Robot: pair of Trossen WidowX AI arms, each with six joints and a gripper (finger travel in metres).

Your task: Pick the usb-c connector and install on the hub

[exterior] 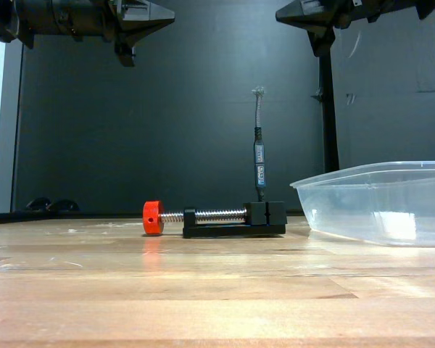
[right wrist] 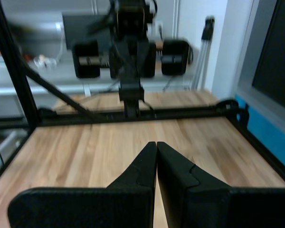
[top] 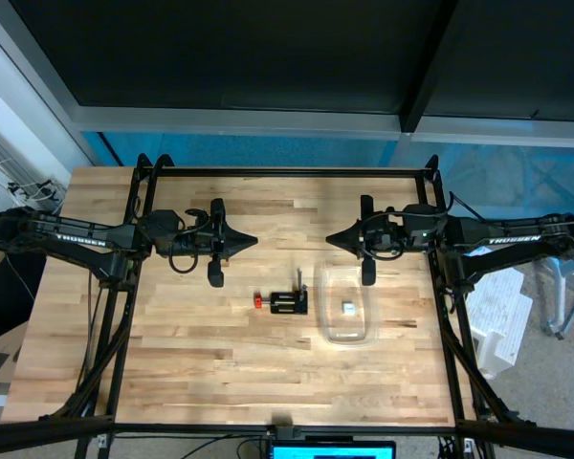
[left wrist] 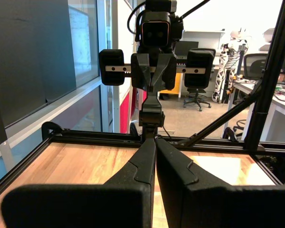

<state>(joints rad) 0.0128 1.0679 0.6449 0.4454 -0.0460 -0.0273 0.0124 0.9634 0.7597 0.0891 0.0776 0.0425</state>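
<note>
Two robot arms are hovering high above a pale wooden worktop (top: 172, 363), their tips facing each other across a gap. The left gripper (top: 252, 241) is hanging over the left half, its jaws pressed together and holding nothing. The right gripper (top: 329, 239) is mirroring it, jaws likewise closed and empty. Nearer than the two, below the gap, the hub (top: 287, 304) is lying flat on the wood. It is a small black block, with an orange-red knob (exterior: 153, 217) capping a silvery threaded screw (exterior: 214, 215) at the end toward the left arm. A thin dark stem (exterior: 259, 167) is rising upright from its other end. Just beside it, toward the right arm, a clear plastic tray (top: 344, 337) is sitting with a tiny white block (top: 349, 308) inside. The usb-c connector is too small to pick out.
</note>
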